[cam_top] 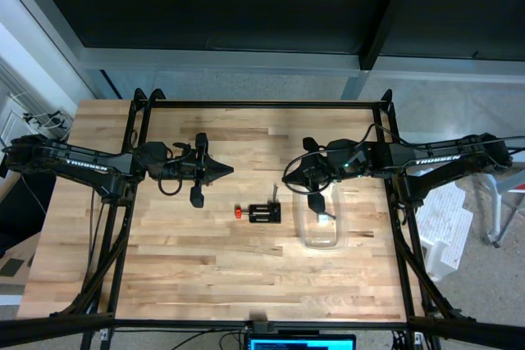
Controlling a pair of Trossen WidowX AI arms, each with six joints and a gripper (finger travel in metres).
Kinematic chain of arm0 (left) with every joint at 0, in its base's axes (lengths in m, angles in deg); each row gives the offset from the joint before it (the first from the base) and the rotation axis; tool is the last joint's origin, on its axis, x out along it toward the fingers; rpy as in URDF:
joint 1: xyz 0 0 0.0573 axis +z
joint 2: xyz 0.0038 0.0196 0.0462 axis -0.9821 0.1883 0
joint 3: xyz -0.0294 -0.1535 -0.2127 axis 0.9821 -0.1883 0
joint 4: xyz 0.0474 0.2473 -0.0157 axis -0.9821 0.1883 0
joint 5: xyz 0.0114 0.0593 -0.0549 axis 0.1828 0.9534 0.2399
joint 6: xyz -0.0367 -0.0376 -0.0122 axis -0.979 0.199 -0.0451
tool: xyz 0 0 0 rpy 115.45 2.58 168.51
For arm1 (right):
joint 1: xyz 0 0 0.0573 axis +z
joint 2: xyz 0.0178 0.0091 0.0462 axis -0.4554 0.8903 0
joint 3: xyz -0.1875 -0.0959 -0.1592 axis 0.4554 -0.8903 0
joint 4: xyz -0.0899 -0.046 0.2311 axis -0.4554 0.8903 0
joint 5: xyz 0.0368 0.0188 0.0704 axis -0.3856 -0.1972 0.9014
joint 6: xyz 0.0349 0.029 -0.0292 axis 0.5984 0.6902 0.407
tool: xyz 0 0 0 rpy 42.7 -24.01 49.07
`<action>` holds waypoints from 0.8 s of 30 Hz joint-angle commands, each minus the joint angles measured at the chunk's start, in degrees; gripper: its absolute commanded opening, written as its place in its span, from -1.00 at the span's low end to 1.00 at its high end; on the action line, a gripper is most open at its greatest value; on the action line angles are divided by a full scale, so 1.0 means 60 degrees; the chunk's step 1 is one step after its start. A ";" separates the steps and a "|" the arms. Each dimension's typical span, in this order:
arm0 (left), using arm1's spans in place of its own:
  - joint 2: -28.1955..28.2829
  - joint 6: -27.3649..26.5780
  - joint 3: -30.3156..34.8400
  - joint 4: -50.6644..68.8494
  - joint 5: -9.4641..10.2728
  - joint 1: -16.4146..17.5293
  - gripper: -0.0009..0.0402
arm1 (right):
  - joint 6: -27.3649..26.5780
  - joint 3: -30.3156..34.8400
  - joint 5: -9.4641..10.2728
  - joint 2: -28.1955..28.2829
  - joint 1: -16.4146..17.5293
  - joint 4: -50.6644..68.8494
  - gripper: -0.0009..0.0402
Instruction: Remove the USB-C connector from taskboard and place in the container
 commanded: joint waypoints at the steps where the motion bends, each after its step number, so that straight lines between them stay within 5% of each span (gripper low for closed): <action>1: 0.0004 0.0000 0.0000 0.0000 -0.0004 0.0004 -0.96 | -0.0036 -0.0627 0.0794 -0.0106 -0.0313 -0.1632 -0.96; 24: 0.0004 0.0000 0.0000 0.0000 -0.0004 0.0000 -0.96 | 0.0062 -0.2725 0.0678 -0.0168 -0.0841 -0.6360 -0.96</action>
